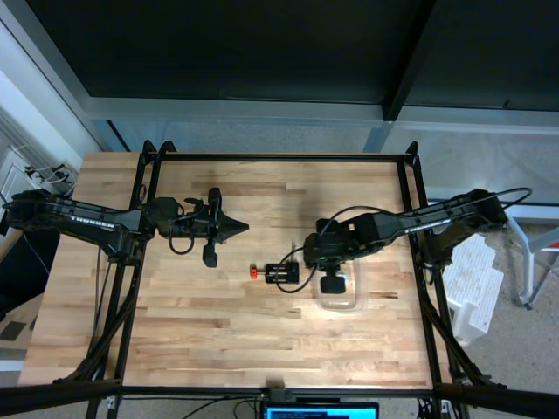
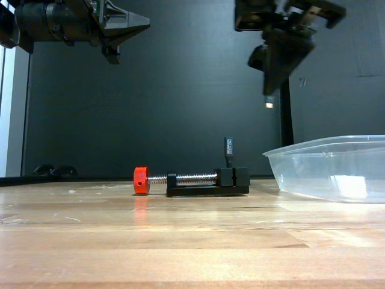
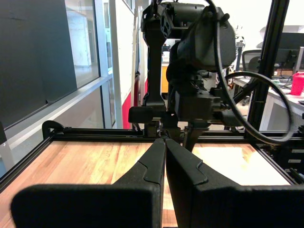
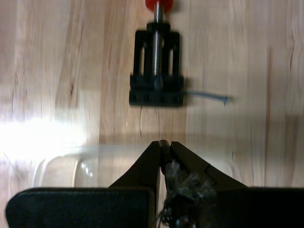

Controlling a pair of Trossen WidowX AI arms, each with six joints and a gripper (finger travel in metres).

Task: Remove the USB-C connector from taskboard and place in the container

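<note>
At the tips of the right pincer (image 4: 164,148), high above the tabletop (image 1: 218,332), pinching the USB-C connector (image 2: 269,101) between fingers pressed almost together. Holding it with its long axis straight down from the tips, pale end lowest, clear of the taskboard (image 2: 207,180).

Directly beneath those tips and back under the wrist, looking down onto the container (image 2: 337,162), open side up. Hanging roughly over the rim nearest the taskboard (seeming just inside the wall in the wrist view, just outside it in the level view).

Ahead of the tips and lower, facing the taskboard end-on, with its screw running along the pincer's reach, the orange-red knob at the far end, and a thin grey pin (image 2: 228,147) standing upright in the block.

Judging the coming move as turning on that small offset: probably needing a slight pull back toward the wrist side before letting go, so as to be dropping within the walls and not onto the rim.

Well apart from the right pincer, beyond the taskboard, hovering high: the left pincer (image 3: 165,142), pressed together on nothing, much the farther of the two from the container.
</note>
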